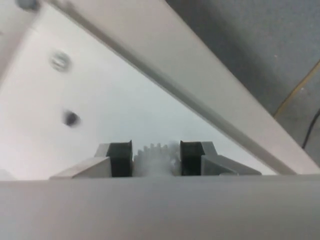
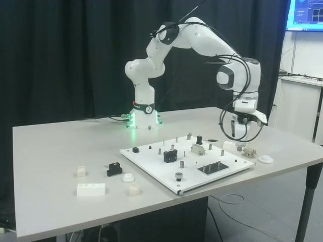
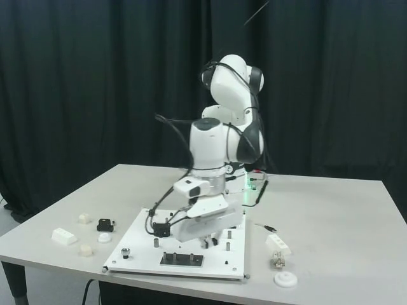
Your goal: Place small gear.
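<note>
"Two black pads (image 1: 120,159) of the gripper (image 1: 156,159) are pressed against a small gear (image 1: 155,156), one on each side. Do you see it as well?"

"Yes. In the wrist view the white toothed gear sits clamped between them, with the white board (image 1: 115,105) below and the board's raised edge running across. So the gear is in the gripper, up off the board."

"And where is the gripper (image 2: 242,142) in the room?"

"Over the right end of the white board (image 2: 151,161) in the first room view, hanging from the white arm (image 2: 202,40), close above the surface. I cannot tell from there whether the gear touches anything."

"What lies around?"

"On the grey desk (image 2: 50,146), just right of the board, a larger white gear (image 2: 265,159) lies flat, with a small white block (image 2: 231,145) near it. Left of the board are a black part (image 2: 114,169), a white block (image 2: 91,189) and a few small white pieces. On the board itself stand grey pegs and a black block (image 2: 170,156)."

"And the second room view?"

"The gripper (image 3: 206,240) is low over the board's near half; the larger gear (image 3: 285,279) lies at the desk's near edge."
</note>
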